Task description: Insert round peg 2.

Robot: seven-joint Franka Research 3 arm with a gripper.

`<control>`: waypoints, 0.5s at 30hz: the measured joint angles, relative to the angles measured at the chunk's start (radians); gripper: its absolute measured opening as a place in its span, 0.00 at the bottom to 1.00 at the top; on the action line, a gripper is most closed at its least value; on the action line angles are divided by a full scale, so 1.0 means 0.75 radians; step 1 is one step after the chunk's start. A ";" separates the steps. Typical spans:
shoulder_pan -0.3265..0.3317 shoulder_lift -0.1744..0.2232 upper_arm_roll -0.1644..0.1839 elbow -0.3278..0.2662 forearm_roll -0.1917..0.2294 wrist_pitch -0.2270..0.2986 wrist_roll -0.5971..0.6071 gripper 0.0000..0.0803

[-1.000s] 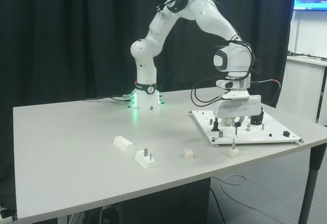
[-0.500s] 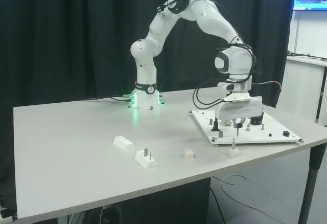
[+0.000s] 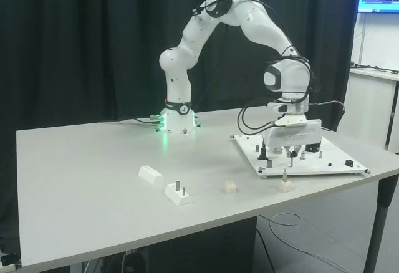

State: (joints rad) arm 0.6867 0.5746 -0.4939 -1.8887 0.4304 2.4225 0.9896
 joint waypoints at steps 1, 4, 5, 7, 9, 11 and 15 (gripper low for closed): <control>0.000 0.000 0.001 0.000 0.000 0.002 0.001 0.08; 0.000 0.000 0.001 0.000 0.000 0.003 0.006 0.08; 0.000 0.000 0.001 0.000 0.000 0.003 0.008 0.08; 0.000 0.000 0.001 0.000 0.000 0.003 0.014 0.08; 0.000 0.000 0.001 0.000 0.000 0.003 0.025 0.08; 0.000 0.000 0.001 0.000 0.000 0.003 0.039 0.08; 0.000 -0.001 0.000 -0.001 -0.001 0.003 0.056 0.08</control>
